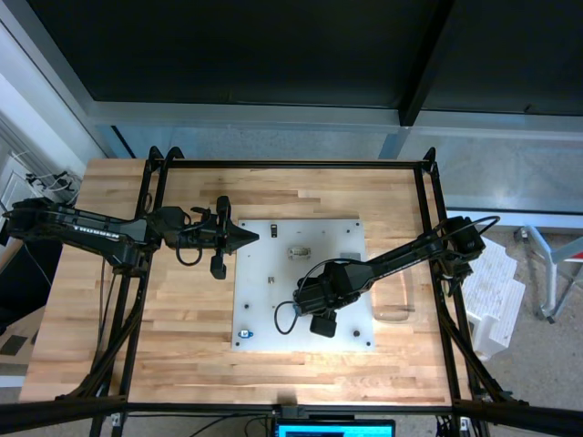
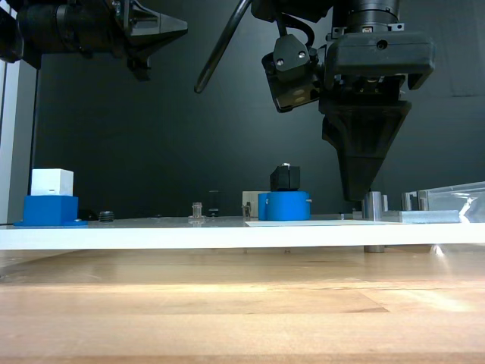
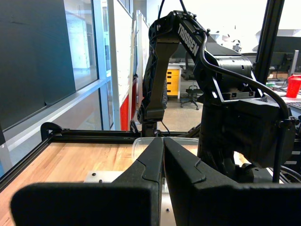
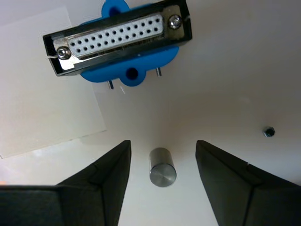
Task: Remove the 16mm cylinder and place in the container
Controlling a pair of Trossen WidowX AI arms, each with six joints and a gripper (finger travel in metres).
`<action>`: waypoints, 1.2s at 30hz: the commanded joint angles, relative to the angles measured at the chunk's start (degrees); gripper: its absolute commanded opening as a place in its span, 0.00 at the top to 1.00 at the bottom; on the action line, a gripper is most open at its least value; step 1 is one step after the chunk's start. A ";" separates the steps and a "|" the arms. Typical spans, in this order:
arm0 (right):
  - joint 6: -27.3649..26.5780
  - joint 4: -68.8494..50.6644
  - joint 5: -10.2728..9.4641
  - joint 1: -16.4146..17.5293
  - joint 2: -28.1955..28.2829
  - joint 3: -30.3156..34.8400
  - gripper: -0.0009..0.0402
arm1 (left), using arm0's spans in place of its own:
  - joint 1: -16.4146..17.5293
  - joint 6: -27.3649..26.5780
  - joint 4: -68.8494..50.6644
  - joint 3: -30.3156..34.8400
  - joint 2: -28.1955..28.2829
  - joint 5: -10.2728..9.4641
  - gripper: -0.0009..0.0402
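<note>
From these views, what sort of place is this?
Probably a robotics lab: a wooden bench, a white parts board, office chairs behind. Left gripper hangs shut by the board's left edge; right gripper, open, is over the cylinder.

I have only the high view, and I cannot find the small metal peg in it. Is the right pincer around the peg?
Observer: Yes. In the right wrist view the right pincer is open, and the peg stands upright between its fingers, apart from both.
Operator: How low are the fingertips?
Observer: In the low view they reach about level with the peg's top, just above the white board.
Operator: And the left pincer?
Observer: The left pincer is shut. It hangs high over the board's left edge and faces the clear tub.
</note>
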 commanded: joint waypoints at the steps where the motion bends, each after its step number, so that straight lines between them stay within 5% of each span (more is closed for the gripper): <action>1: 0.04 0.02 0.02 0.09 0.00 -0.04 0.59 | 0.02 0.00 0.02 0.00 0.02 0.02 0.98; 24: -0.09 1.14 -0.04 0.26 1.57 -0.35 0.88 | 0.02 0.00 0.02 0.00 0.02 0.02 0.98; 36: -0.13 1.09 -0.07 0.28 1.57 -0.35 0.95 | 0.00 0.00 0.02 0.00 0.02 0.02 0.98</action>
